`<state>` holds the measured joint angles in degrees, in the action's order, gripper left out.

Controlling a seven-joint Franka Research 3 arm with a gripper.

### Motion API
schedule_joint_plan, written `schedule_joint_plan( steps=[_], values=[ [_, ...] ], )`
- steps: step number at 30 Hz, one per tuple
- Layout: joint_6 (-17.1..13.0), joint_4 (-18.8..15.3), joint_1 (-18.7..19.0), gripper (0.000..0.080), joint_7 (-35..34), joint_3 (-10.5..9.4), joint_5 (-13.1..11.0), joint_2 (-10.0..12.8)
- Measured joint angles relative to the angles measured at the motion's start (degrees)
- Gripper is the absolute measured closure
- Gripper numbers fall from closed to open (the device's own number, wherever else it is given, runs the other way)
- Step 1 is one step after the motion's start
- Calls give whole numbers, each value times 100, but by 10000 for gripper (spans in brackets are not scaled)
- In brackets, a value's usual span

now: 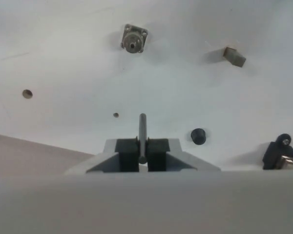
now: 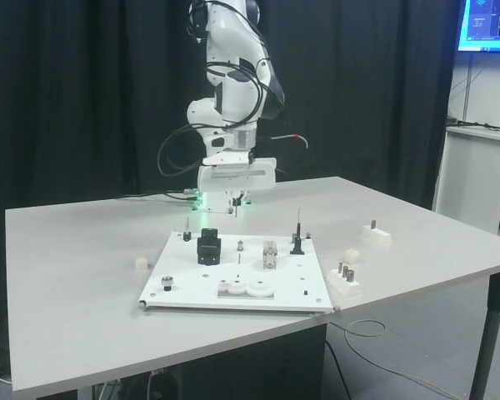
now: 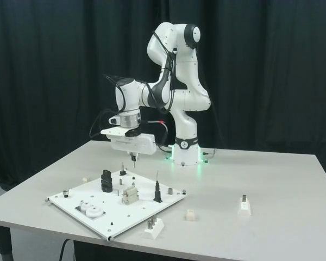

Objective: Insert round peg 1.

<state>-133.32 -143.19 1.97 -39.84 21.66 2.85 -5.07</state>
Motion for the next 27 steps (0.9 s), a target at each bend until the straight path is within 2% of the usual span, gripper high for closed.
schedule_joint_plan(
  steps=[8, 18, 27],
  values=[
    [-139, -95, 17, 768, -1, -10, -11, 56],
    [-307, -105, 17, 768, -1, -10, -32, 229],
    [-512, -148, 32, 768, -1, -14, -149, 388]
  ],
)
